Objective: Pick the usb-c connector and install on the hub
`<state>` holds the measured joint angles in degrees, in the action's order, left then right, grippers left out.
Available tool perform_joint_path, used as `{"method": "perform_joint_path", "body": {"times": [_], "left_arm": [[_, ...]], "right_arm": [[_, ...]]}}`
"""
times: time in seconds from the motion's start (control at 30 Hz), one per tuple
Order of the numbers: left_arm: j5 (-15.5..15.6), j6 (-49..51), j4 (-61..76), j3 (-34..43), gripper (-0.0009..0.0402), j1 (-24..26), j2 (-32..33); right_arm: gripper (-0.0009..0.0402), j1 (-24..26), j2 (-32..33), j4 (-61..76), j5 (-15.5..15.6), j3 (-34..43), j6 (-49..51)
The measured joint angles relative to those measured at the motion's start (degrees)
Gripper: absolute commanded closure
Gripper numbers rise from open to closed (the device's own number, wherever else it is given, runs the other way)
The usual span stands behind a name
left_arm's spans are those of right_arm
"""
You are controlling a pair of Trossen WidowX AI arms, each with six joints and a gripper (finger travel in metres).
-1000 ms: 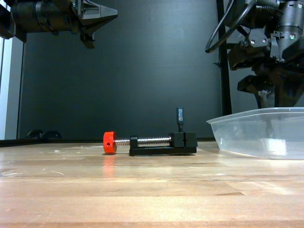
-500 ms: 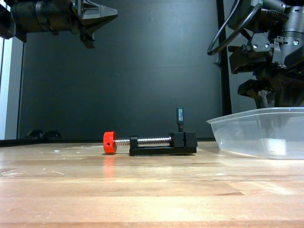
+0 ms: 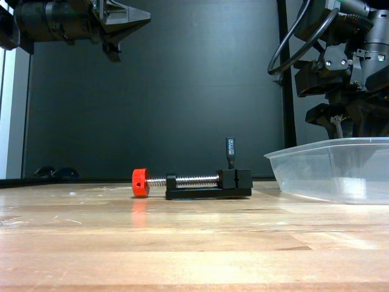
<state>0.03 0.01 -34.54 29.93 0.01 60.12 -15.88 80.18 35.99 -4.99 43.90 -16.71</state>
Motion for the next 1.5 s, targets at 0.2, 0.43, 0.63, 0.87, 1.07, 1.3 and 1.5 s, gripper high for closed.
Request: {"method": "perform_joint_path", "body": {"times": [0.2,0.43,0.63,0.87,1.07,1.3,1.5], "left_arm": [[0.0,0.0,0.02,0.02,0.0393,0.0,0.0],[0.0,0.0,0.02,0.0,0.0393,0.0,0.0],[0.0,0.02,0.02,0.0,0.0393,0.0,0.0],[0.0,0.02,0.02,0.0,0.0393,0.0,0.0],[0.0,0.0,0.02,0.02,0.0393,0.0,0.0],[0.0,0.02,0.02,0.02,0.0393,0.0,0.0],[0.0,0.0,0.02,0.0,0.0393,0.0,0.0]], "right_arm": [[0.0243,-0.13,0.0,-0.79,-0.07,0.0,0.0],[0.0287,-0.24,0.0,-0.79,-0.15,-0.26,0.02],[0.0323,-0.28,0.0,-0.92,-0.15,-0.63,0.02],[0.036,-0.28,0.0,-1.4,-0.13,-0.63,0.02],[0.0383,-0.28,0.0,-1.81,-0.13,-0.63,-0.17],[0.0391,-0.28,-0.02,-1.81,-0.13,-0.63,-0.57],[0.0393,-0.28,-0.04,-1.79,-0.13,-0.63,-0.57]]}}
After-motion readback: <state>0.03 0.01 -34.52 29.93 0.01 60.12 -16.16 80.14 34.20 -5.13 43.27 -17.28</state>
